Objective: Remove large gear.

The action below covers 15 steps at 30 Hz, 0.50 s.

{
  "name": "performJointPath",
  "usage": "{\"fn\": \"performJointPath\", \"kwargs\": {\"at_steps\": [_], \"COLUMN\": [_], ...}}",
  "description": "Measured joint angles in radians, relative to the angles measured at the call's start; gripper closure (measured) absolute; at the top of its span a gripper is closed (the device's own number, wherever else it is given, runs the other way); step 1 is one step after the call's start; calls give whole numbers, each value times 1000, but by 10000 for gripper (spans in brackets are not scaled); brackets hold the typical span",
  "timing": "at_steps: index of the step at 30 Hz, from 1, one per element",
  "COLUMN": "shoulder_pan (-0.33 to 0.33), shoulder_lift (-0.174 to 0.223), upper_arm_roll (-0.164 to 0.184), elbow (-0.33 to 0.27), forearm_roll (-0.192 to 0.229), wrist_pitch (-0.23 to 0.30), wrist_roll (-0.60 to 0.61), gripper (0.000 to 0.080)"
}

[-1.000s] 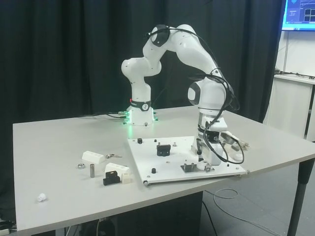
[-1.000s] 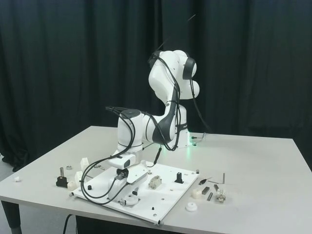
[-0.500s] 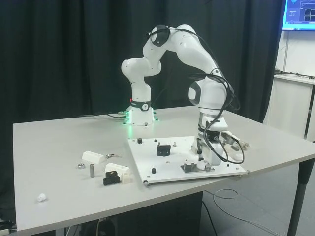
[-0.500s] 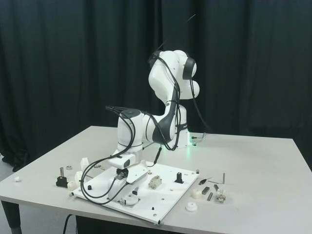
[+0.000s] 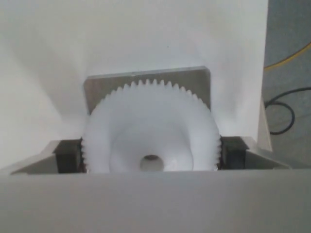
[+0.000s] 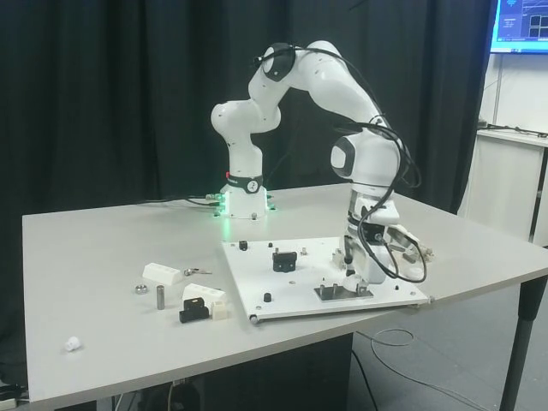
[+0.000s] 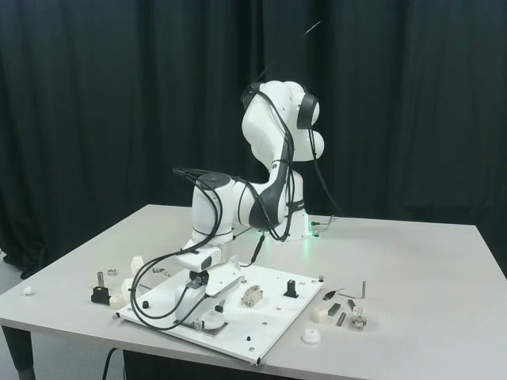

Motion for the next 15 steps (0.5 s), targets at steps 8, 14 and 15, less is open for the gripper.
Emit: {"fn": "performJointPath", "kwargs": {"at_steps": [8,14,15], "shoulder_pan": [-1,-5,-6], "shoulder_lift": [-6,-19,-21], "upper_arm_roll": [0,0,0], "elbow": [27,61,66], "forearm_roll": [-19,-37,-39], "wrist_pitch": [-40,-98,-108], "wrist_roll": [12,28,28], "gripper": [206,206,206]}}
